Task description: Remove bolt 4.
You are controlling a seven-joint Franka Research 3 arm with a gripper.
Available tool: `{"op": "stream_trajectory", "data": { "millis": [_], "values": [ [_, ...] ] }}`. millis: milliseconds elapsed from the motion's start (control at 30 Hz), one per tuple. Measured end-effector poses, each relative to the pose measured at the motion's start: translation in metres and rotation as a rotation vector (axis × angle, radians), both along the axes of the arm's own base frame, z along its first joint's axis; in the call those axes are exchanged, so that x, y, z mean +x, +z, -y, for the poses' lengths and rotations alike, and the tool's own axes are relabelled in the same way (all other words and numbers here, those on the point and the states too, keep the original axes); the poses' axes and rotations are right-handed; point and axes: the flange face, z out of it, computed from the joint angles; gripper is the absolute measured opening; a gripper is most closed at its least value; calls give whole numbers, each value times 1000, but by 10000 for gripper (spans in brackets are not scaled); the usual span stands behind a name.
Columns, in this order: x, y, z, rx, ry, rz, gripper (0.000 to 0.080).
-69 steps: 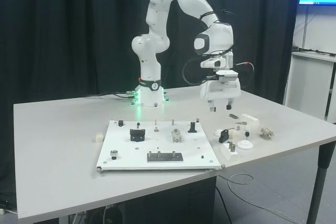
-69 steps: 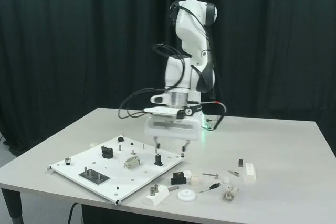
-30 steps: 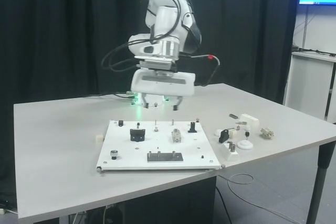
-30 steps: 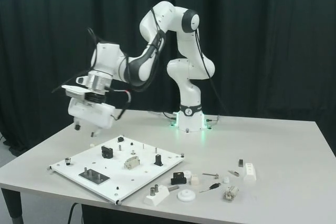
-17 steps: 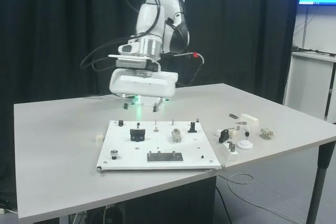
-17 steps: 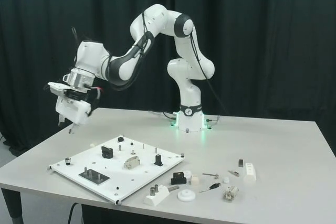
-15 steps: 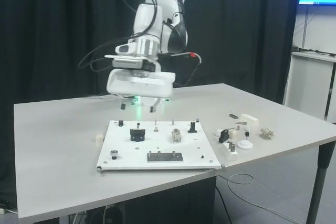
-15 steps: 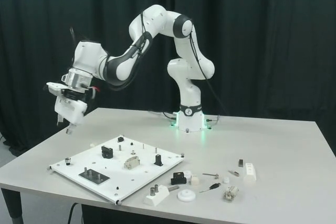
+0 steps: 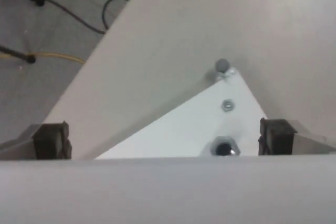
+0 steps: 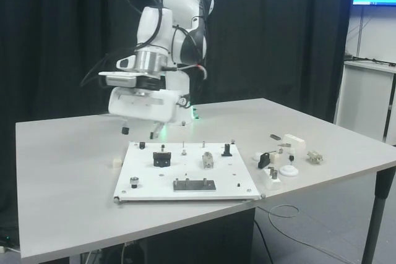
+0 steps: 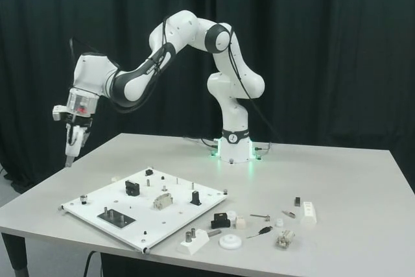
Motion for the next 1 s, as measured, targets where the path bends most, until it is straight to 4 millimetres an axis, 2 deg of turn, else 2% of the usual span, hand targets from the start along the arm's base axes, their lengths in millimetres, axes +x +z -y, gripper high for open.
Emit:
{"op": "stream_trajectory", "data": {
  "millis": [367,700,1000],
  "values": [
    [-15,-7,25,64,-196,-32,800],
    [-26,-13,30,178,-372,-39,800],
    [-26,-21,32,230,-403,-65,800]
  ]
}}
